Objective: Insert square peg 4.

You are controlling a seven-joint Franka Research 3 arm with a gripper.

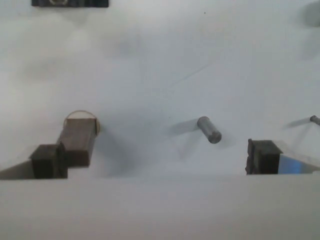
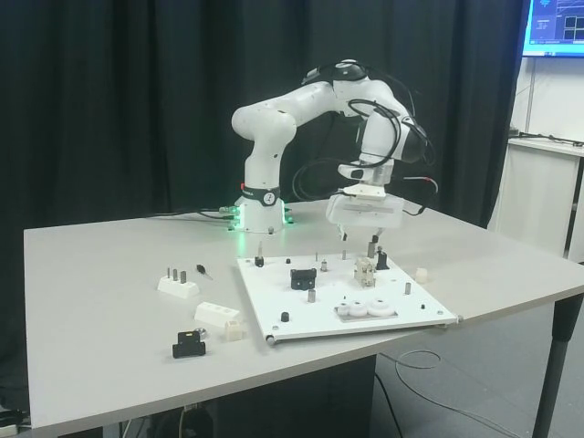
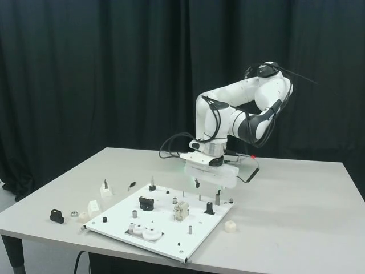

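Observation:
In the wrist view my gripper (image 1: pixel 155 159) is open, its two black fingertips far apart over the white board (image 1: pixel 150 70). A dark square peg (image 1: pixel 78 142) stands on the board right beside one fingertip (image 1: pixel 48 161), with a round pale rim showing behind its top. The other fingertip (image 1: pixel 263 156) is well away from it, so nothing is clamped. A short grey pin (image 1: pixel 209 129) sticks out of the board between the fingers. From the room cameras the gripper (image 2: pixel 358 239) (image 3: pixel 207 189) hangs low over the far side of the board (image 2: pixel 274 306) (image 3: pixel 117 220).
The board carries a black block (image 2: pixel 301 278) (image 3: pixel 146 203), white gears (image 2: pixel 365 308) (image 3: pixel 145 231), a black bracket (image 2: pixel 381 261) (image 3: pixel 209 208) and several small pins. A white cube (image 2: pixel 422 274) (image 3: pixel 230 226) lies beside the board. White holders (image 2: pixel 178 285) and a black part (image 2: pixel 189 344) lie on the table.

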